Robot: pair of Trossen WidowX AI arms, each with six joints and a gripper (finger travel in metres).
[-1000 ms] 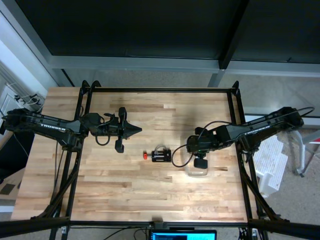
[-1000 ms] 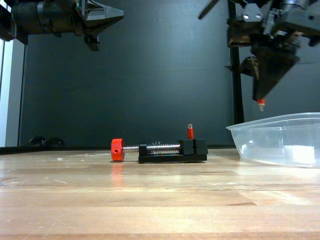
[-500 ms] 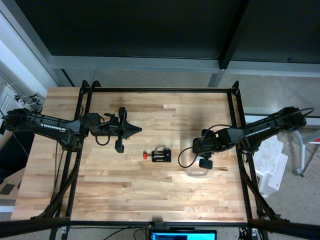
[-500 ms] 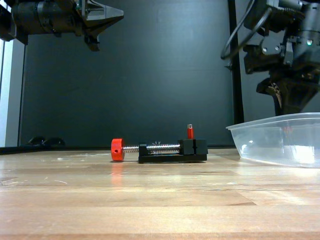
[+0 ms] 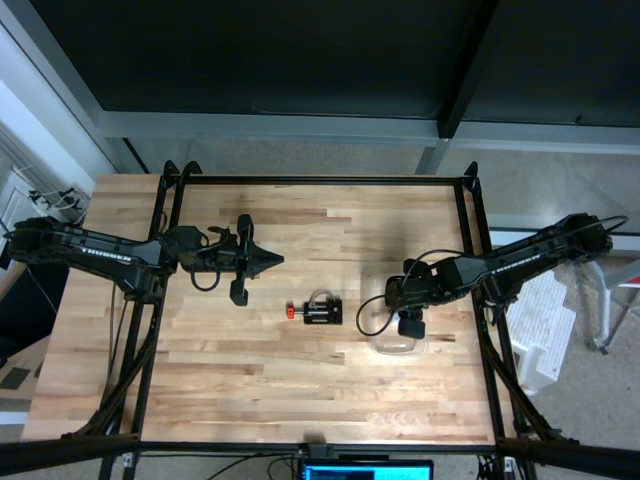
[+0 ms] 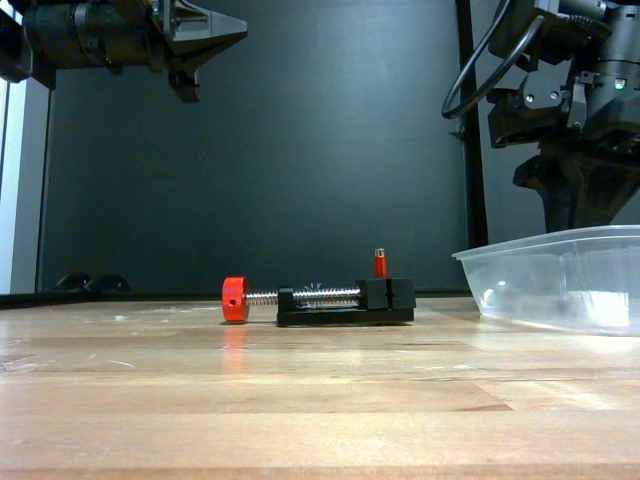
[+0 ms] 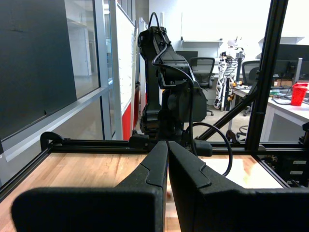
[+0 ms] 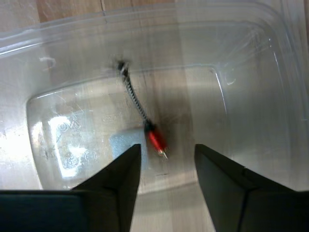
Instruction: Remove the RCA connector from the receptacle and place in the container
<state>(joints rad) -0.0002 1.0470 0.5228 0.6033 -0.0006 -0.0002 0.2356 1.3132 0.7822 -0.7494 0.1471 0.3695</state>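
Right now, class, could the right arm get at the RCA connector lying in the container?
Probably yes. The right gripper hangs open directly above the RCA connector, which lies on the floor of the open-topped container, with nothing over it. The left gripper is parked shut, high on the left side.

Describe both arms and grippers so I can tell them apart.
Both are matte black with looping black cables. The left arm carries white TROSSEN lettering; the left gripper, over the left of the table, has wedge-shaped fingers. The right gripper, above the container, has matching tapered fingers.
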